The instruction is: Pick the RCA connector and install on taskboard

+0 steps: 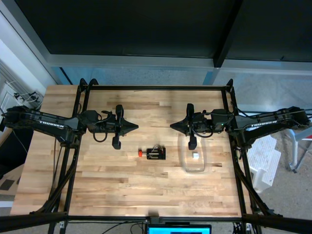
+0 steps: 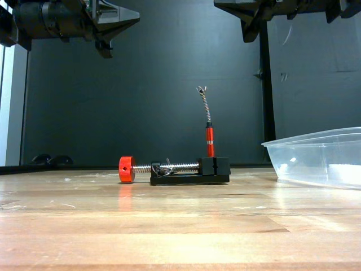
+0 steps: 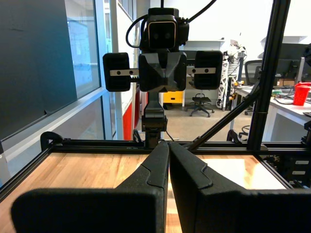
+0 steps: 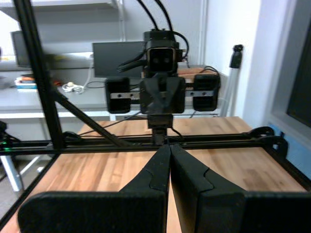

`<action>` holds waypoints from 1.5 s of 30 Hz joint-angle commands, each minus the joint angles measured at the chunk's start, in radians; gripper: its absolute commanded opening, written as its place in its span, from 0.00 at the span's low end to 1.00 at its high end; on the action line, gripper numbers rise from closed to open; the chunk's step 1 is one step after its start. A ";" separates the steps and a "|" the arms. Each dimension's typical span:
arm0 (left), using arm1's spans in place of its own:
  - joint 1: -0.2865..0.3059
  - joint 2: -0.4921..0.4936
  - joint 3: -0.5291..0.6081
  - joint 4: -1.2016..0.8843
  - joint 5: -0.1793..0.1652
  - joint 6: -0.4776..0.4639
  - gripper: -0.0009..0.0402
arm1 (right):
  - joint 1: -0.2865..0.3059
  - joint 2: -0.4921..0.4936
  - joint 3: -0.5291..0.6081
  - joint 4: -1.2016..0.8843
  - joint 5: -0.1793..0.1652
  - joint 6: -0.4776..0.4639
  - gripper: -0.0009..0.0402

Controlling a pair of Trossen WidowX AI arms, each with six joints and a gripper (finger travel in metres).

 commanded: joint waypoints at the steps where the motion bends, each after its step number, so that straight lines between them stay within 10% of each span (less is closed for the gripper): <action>1: 0.000 0.000 0.000 0.000 0.000 0.000 0.02 | -0.008 0.001 -0.018 0.013 -0.005 0.000 0.02; 45: 0.000 0.000 0.000 0.000 0.000 0.000 0.02 | -0.014 -0.006 -0.114 0.134 0.021 0.000 0.02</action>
